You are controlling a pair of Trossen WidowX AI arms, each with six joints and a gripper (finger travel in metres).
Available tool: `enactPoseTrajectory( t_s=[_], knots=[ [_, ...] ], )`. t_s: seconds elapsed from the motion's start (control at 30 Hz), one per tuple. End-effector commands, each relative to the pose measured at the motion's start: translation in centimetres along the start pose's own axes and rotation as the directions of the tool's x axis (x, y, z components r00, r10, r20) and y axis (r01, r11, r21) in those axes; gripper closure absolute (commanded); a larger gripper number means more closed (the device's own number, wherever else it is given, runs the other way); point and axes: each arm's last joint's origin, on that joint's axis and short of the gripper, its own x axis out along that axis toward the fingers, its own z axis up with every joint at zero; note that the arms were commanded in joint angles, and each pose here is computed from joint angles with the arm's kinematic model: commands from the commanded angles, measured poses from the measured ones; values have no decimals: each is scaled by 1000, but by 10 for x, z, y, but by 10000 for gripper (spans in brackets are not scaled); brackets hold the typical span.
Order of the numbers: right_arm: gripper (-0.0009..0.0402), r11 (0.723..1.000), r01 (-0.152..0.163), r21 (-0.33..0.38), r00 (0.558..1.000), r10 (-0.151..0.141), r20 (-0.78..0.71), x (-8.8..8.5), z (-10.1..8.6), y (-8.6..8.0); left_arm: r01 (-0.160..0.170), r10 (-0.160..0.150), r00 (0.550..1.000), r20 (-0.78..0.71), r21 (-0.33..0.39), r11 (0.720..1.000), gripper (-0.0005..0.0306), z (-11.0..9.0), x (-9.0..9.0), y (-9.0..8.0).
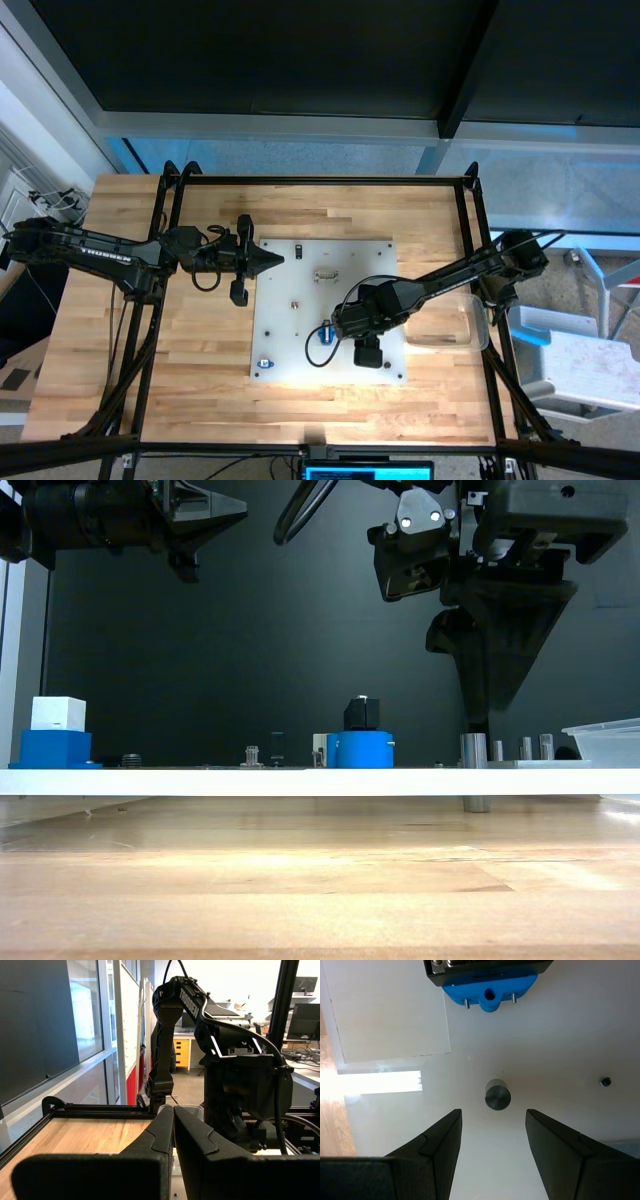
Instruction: Pick the 16mm cylinder and place it in the taskboard
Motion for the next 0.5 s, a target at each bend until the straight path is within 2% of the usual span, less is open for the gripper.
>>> enactPoseTrajectory(
  t_s=[0.03, 0.27, 0.5],
  knots=[
    [216, 1000, 3, 0, 1000, -3, 14, -6, -1, -1, 0, 0, 1000, 0, 0, 1000, 300, 0, 0, 0],
    [216, 1000, -6, 1, 999, 6, 38, -21, -4, -3, 0, 0, 1000, 0, 0, 1000, 300, 0, 0, 0],
    [216, 1000, -8, 1, 999, 8, 46, -27, -6, -4, 0, 0, 1000, 0, 0, 1000, 300, 0, 0, 0]
  ],
)
